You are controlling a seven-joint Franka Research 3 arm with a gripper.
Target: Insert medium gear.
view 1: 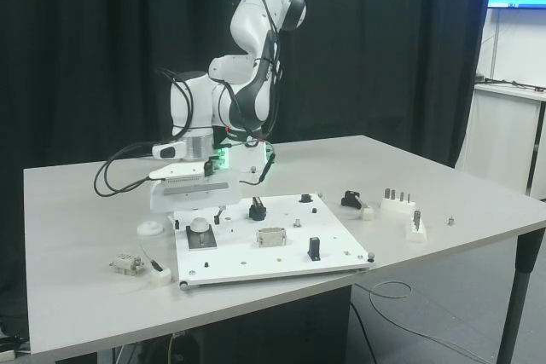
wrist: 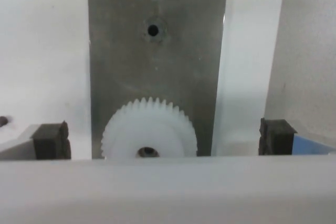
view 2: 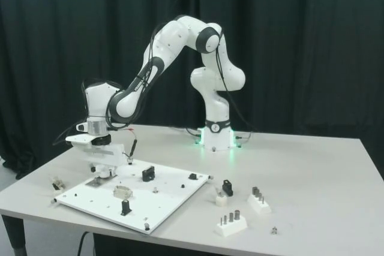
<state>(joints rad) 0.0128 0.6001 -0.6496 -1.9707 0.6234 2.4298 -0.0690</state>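
Note:
The wrist view shows a white toothed gear [wrist: 149,129] lying flat on a grey metal plate [wrist: 157,61], which has a round hole [wrist: 153,30] further along it. My gripper [wrist: 163,139] is open, its black pads [wrist: 51,141] wide apart on either side of the gear and touching nothing. A white bar hides the gear's near edge. In the first room view the gripper [view 1: 198,210] hangs low over the gear [view 1: 199,226] at the left end of the white board [view 1: 281,266]. The second room view shows the gripper [view 2: 102,165] over that same corner of the board [view 2: 162,208].
A second white gear [view 1: 150,228] lies on the table left of the board. Black fittings [view 1: 256,209] and a metal socket [view 1: 270,235] stand on the board. A connector [view 1: 125,265] lies at the front left. White peg holders [view 1: 397,203] stand to the right.

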